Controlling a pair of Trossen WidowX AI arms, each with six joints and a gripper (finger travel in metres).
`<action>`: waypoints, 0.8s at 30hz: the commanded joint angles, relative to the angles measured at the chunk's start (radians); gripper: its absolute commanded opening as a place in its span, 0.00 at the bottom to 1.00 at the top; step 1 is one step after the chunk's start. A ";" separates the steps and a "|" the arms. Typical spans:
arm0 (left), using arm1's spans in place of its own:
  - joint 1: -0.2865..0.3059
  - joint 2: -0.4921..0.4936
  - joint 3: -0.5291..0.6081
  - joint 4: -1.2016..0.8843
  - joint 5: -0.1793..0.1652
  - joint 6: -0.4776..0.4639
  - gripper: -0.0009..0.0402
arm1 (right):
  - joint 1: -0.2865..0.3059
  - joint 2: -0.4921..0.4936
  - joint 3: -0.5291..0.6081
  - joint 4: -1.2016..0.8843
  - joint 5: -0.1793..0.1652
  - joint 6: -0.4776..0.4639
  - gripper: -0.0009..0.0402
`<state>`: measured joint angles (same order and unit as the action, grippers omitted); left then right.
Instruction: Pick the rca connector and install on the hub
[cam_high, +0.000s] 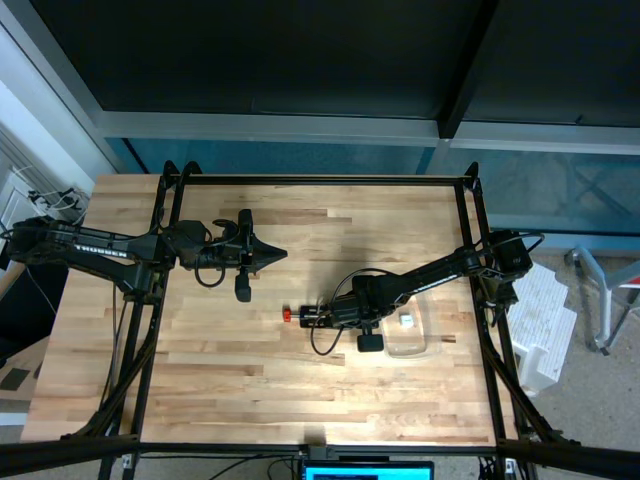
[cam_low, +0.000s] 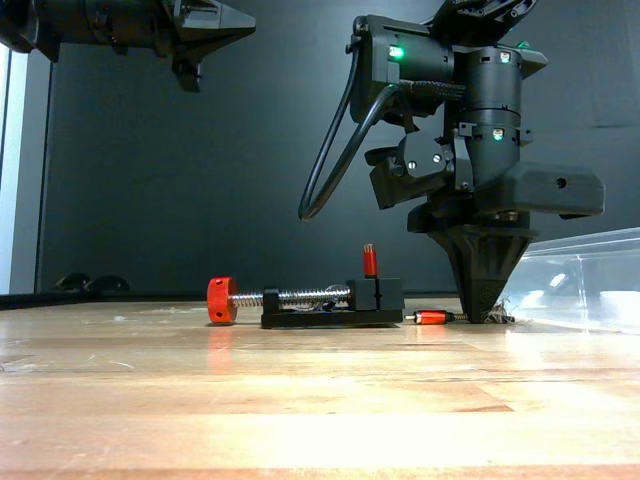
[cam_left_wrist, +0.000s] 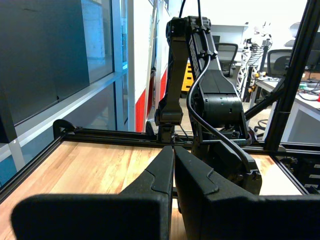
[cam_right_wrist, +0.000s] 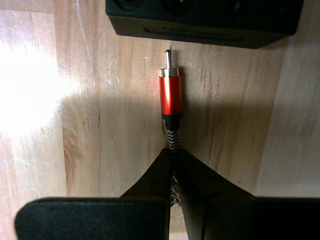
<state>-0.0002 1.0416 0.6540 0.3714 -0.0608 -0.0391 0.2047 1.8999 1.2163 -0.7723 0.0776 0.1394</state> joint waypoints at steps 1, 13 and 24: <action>0.000 0.000 0.000 0.000 0.000 0.000 0.02 | 0.000 -0.004 0.000 0.000 0.000 0.000 0.03; 0.000 0.000 0.000 0.001 0.000 0.000 0.02 | -0.018 -0.082 0.071 -0.071 0.000 0.008 0.02; 0.000 0.000 0.001 0.031 0.000 0.000 0.02 | -0.066 -0.094 0.302 -0.299 0.000 0.001 0.02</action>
<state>-0.0002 1.0420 0.6544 0.3985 -0.0608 -0.0391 0.1440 1.8065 1.4918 -1.0454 0.0780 0.1413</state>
